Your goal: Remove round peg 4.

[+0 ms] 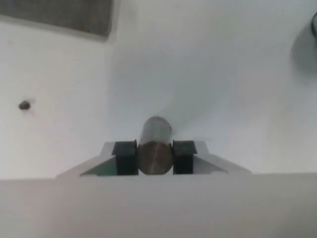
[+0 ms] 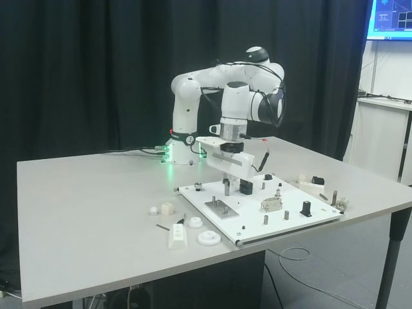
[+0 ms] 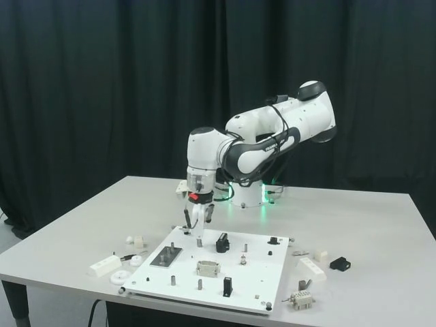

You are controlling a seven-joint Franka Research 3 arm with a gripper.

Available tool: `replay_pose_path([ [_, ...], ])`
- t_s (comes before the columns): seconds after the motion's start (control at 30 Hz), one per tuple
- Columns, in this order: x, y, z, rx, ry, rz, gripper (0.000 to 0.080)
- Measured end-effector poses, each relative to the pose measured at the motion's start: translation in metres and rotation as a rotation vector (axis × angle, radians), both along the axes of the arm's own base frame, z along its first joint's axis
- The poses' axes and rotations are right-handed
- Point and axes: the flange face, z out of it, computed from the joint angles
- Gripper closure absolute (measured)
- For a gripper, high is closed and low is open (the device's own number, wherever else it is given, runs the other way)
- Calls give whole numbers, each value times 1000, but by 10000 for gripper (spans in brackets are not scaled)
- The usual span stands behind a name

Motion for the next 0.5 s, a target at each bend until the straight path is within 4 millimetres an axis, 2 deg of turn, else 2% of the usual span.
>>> replay_pose_path([
  [0.3,0,0,21,-4,-3,4,654],
  [0.5,0,0,27,8,-5,2,654],
])
